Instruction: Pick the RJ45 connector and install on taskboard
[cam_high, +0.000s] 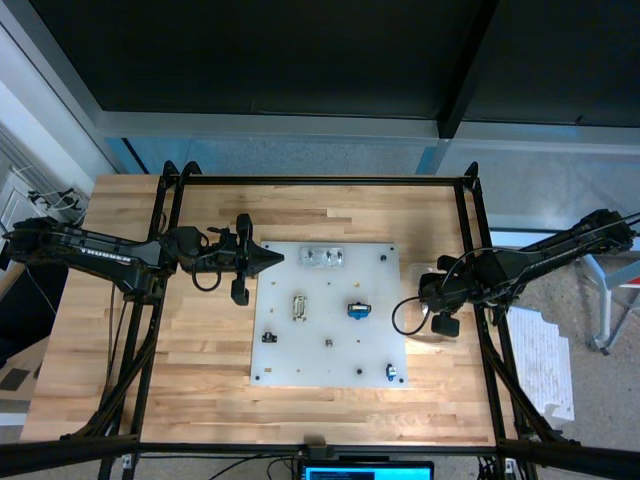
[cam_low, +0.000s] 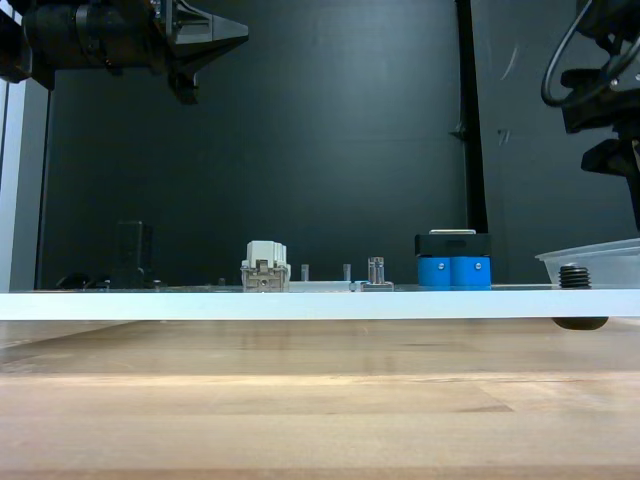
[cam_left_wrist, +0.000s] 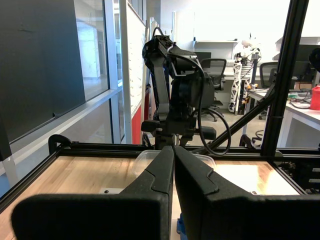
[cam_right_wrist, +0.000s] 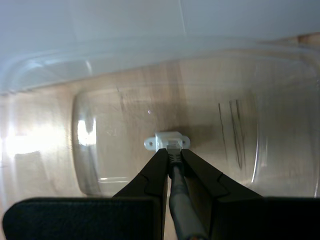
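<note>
The right gripper (cam_right_wrist: 172, 150) is squeezing its two fingers (cam_right_wrist: 155, 175) nearly together, and it is holding the grey tail end of the RJ45 connector (cam_right_wrist: 167, 140) between them. The small white connector is sticking out just past the fingertips, with its two little ears pointing sideways. It is sitting inside the clear tray (cam_right_wrist: 87, 165), over the tray's floor, and I cannot tell if it is touching that floor. The wood of the table (cam_right_wrist: 45, 145) is showing through the plastic. In the high view this gripper is pointing down into the tray at the middle right of the frame, just beside the right edge of the taskboard (cam_high: 300, 345). The white taskboard is lying flat in the middle of the frame, with a silver part (cam_high: 325, 258) near its top edge, a blue part (cam_high: 357, 310) near its middle and another blue one at its lower right corner. The left gripper (cam_high: 277, 258) is hanging in the air over the upper left edge of the taskboard, pointing right, well apart from the tray. Its fingers are pressing flat against each other and holding nothing. In the low view it is floating in the upper left of the frame, high above the taskboard.
</note>
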